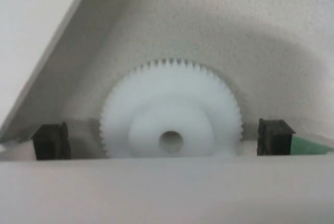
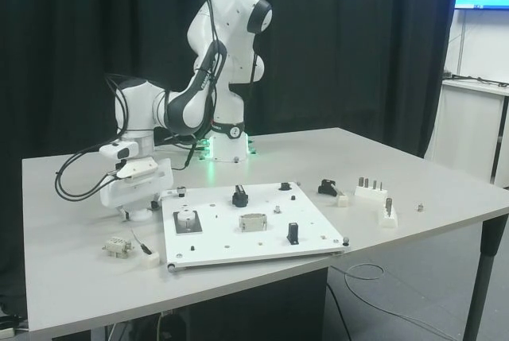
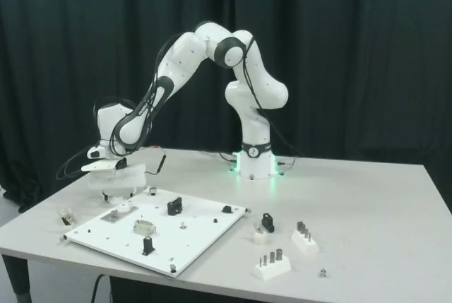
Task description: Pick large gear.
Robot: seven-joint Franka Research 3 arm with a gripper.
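I see the large white toothed plastic gear [image 1: 171, 113] lying flat, centred between the two black fingertips [image 1: 51, 141]. Jaws [image 1: 163, 140] open, straddling it without contact, near the white board's [image 2: 238, 238] corner on the grey worktop [image 2: 71, 277].

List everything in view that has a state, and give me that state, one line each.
White toothed large gear: lying flat on the grey table, between the jaws, not yet gripped.
Gripper: jaws open, one black fingertip on each side of the gear, low at the table.
White Franka arm: bent over, reaching down off the board's corner.
White square assembly board: lying flat on the table, beside the gripper.
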